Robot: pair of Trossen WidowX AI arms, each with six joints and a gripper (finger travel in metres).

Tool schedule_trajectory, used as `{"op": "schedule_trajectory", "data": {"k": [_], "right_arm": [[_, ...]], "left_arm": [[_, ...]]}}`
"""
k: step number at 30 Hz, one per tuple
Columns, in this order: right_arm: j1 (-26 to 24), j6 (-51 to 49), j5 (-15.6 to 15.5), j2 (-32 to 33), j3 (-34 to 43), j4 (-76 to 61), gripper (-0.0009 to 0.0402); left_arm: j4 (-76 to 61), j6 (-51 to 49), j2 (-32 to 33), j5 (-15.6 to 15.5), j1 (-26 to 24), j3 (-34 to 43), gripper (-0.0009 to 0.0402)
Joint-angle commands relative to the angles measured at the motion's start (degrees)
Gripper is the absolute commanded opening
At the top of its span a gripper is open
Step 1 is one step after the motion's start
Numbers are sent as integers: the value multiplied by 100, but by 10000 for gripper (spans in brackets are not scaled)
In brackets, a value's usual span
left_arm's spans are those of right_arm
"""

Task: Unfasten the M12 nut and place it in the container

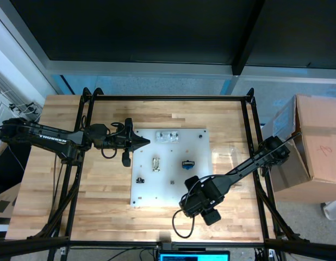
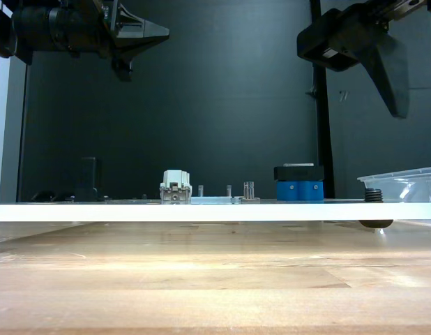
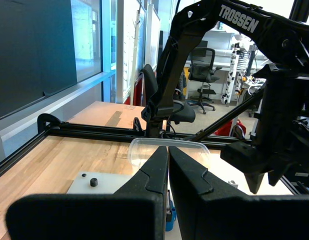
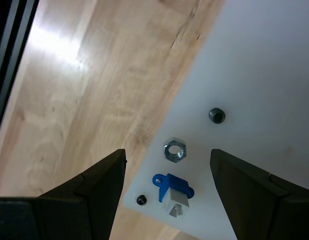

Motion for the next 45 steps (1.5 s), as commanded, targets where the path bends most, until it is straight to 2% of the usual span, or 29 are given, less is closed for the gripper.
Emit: {"op": "schedule_trajectory", "data": {"k": [1, 8, 33, 45], "right_arm": [[-33, -184, -9, 101, -70, -2, 235], [-61, -212, 195, 409, -101, 22, 236], [-94, -240, 181, 94, -1134, 1016, 233], [-63, -409, 166, 31, -1322, 1209, 168]], "left_arm": [[0, 0, 0, 0, 2, 0, 0], [0, 0, 0, 0, 2, 0, 0], [0, 0, 0, 0, 0, 0, 0], [0, 0, 0, 0, 2, 0, 0]]}}
